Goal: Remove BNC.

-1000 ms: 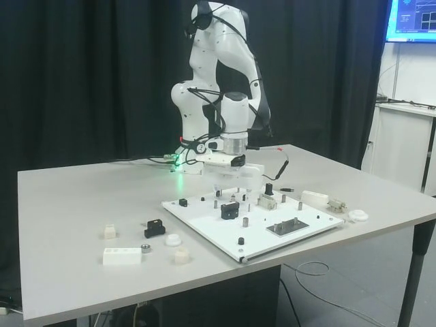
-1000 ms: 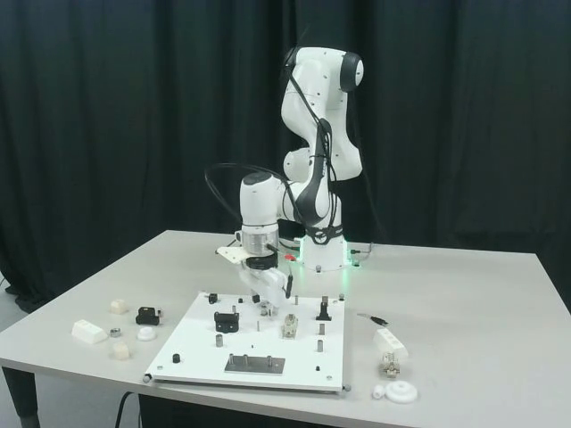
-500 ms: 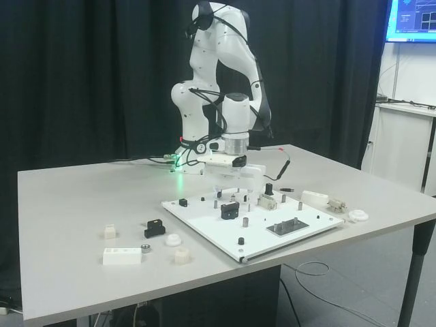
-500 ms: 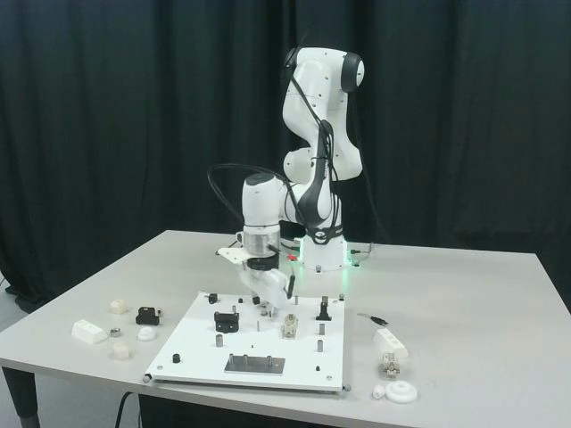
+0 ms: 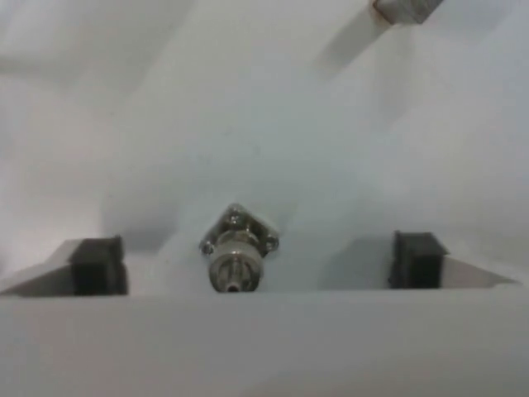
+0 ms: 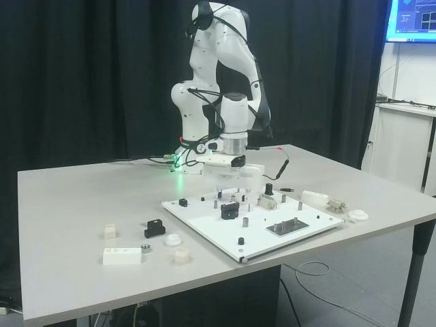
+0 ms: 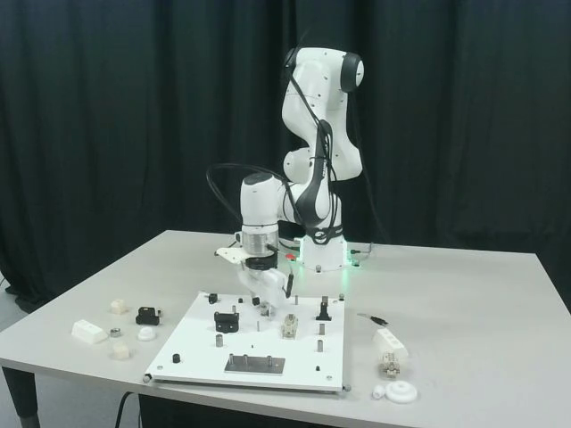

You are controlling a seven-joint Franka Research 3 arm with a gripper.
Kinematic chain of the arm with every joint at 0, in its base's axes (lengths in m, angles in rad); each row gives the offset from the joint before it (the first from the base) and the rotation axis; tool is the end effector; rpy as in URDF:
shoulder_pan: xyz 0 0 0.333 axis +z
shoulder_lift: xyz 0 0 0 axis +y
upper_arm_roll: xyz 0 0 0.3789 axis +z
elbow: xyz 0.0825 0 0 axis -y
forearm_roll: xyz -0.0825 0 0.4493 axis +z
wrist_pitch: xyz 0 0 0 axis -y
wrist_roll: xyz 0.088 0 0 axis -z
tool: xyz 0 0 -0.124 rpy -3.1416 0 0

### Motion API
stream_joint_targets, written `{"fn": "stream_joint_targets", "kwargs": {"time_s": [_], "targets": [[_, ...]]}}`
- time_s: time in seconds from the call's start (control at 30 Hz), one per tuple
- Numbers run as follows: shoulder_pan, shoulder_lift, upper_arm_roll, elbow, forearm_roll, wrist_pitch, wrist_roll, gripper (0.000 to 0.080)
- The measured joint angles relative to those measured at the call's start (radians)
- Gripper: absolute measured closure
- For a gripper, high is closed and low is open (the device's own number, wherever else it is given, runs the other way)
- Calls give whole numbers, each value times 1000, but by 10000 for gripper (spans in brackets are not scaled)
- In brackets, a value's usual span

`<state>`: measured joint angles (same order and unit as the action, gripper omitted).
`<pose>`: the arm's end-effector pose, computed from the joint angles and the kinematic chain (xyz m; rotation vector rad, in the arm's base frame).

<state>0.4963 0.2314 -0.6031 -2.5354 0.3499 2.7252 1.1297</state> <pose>0.4908 -0.0759 0.1889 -2.2377 2.1769 -0.0165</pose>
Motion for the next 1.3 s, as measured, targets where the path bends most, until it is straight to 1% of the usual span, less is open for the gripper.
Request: {"fn": "stream_joint_targets", "kwargs": {"time_s": [0.03, 0.07, 0.3, 0.37, 0.53, 0.57, 0.73, 0.77, 1.3], "targets": [[0, 0, 0, 0, 0, 0, -5, 3], [-1, 0, 0, 0, 1, -1, -9, 122], [-2, 0, 0, -1, 17, -4, -31, 122], [-2, 0, 0, -1, 20, -5, -35, 460], [-1, 0, 7, 4, 41, -4, -47, 460], [-1, 0, 9, 5, 43, -4, -49, 621], [0, 1, 9, 5, 44, -4, -53, 621], [0, 1, 9, 5, 44, -3, -54, 675], [1, 2, 8, 6, 44, -3, -94, 675]]}}
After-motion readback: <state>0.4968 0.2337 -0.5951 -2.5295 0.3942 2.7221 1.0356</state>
